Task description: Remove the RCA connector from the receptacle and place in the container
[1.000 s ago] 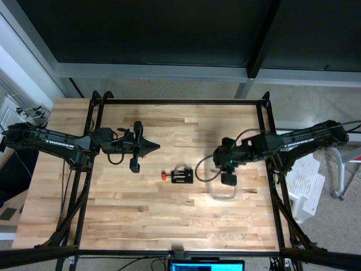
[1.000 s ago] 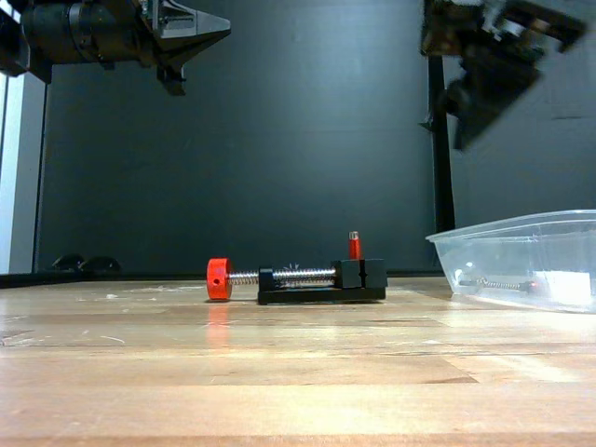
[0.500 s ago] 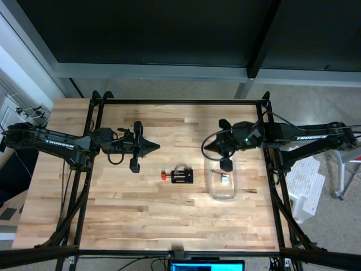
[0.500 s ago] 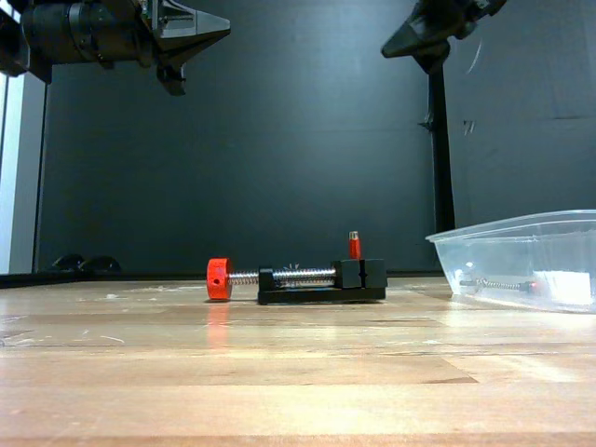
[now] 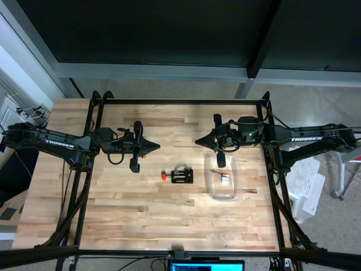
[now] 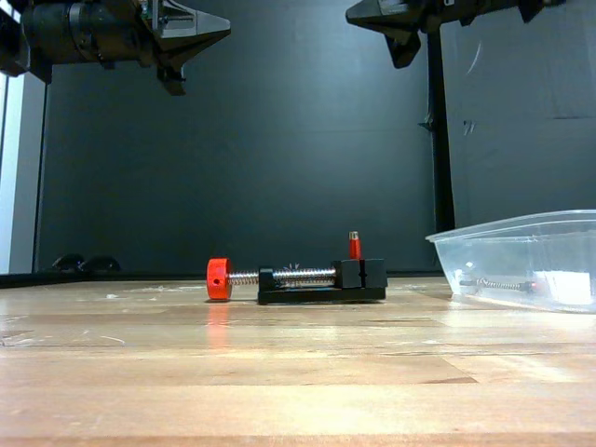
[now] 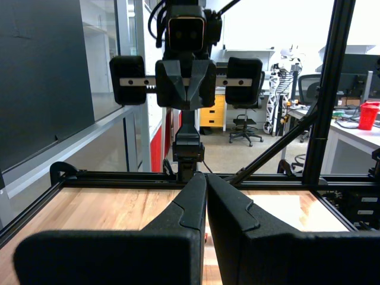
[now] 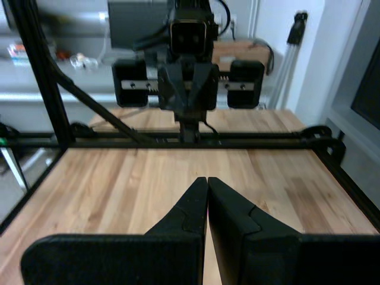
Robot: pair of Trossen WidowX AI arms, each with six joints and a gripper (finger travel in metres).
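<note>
text=TROSSEN | on=left arm | text=TROSSEN | on=right arm | other legible text=none

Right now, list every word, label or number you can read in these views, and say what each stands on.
"TROSSEN": on the left arm; its shut left gripper hovers beyond and left of the receptacle.
"TROSSEN": on the right arm; its shut right gripper hovers beyond the container.
Screen at the high view's lower edge: too small to read.

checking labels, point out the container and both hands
container (image 5: 223, 199): high view, near rim
right hand (image 5: 198, 140): high view, closed tips, beyond container
left hand (image 5: 157, 147): high view, closed tips, well left of container
</note>
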